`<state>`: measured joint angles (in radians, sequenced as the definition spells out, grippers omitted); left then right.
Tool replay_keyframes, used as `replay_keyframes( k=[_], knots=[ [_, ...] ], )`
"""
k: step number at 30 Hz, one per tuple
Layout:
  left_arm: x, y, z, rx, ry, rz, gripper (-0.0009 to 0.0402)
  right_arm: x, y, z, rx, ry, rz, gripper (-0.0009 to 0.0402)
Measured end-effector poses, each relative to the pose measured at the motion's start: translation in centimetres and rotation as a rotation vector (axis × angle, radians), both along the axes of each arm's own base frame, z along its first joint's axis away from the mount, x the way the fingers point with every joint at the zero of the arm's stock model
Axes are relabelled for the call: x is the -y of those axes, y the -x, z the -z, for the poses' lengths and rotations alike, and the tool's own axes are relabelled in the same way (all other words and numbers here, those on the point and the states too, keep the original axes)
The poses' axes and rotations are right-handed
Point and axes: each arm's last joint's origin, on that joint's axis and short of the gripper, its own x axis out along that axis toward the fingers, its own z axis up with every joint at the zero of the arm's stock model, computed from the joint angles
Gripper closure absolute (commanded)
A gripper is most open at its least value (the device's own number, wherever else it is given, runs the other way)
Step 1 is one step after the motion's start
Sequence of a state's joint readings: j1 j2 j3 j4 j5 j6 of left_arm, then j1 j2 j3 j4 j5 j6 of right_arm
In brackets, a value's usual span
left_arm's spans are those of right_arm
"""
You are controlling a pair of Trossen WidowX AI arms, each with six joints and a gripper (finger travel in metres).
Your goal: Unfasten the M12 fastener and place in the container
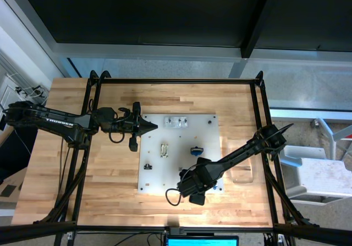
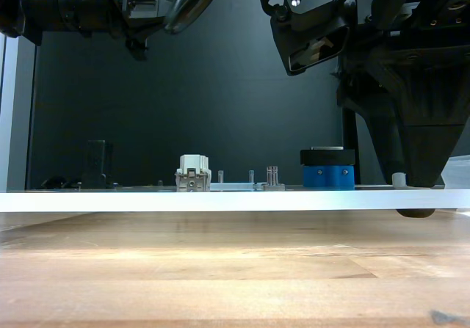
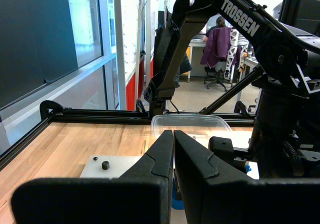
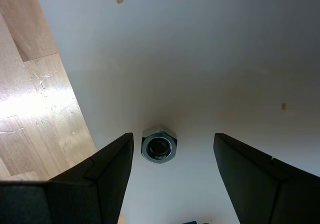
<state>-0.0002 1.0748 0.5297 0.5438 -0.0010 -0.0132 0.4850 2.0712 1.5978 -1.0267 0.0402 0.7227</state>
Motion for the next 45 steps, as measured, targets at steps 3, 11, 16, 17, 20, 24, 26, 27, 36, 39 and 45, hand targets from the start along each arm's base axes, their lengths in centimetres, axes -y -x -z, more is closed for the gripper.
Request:
replay_keyframes(
  k=[3,11,16,17,20,24,26,27,36,39,45],
  knots=[
    [0.00,0.00,-0.02,0.001,0.000,0.000,0.0393,0.02,0.01,0.01,-0.007,-0.009,0.001,0.0201],
    [0.00,0.00,-0.01,0.000,0.000,0.000,0.0393,0.00,0.01,0.03,-0.009,-0.017,0.000,0.0277],
    [0.00,0.00,-0.01,0.000,0.000,0.000,0.0393,-0.05,-0.01,0.03,-0.008,-0.024,-0.001,0.0324],
    [0.00,0.00,-0.02,0.001,0.000,0.000,0.0393,-0.05,-0.01,0.02,-0.008,-0.024,-0.001,0.0332],
    [0.00,0.00,-0.01,0.000,0.000,0.000,0.0393,-0.05,-0.02,0.00,-0.006,-0.024,-0.003,0.0356],
    [0.00,0.00,-0.01,0.000,0.000,0.000,0.0393,-0.06,-0.05,0.00,-0.002,-0.022,-0.008,0.0384],
    [0.00,0.00,0.00,0.000,0.000,0.000,0.0393,-0.07,-0.06,0.00,-0.001,-0.022,-0.017,0.0395],
    [0.00,0.00,0.00,0.000,0.000,0.000,0.0393,-0.07,-0.07,0.00,0.000,-0.020,-0.026,0.0394],
    [0.00,0.00,-0.01,0.000,0.000,0.000,0.0393,-0.16,-0.26,-0.01,0.024,-0.002,-0.301,0.0385],
    [0.00,0.00,-0.01,0.000,0.000,0.000,0.0393,-0.20,-0.35,-0.02,0.038,0.014,-0.485,0.0385],
    [0.00,0.00,-0.01,0.000,0.000,0.000,0.0393,-0.17,-0.35,-0.03,0.040,0.054,-0.840,0.0385]
  ],
)
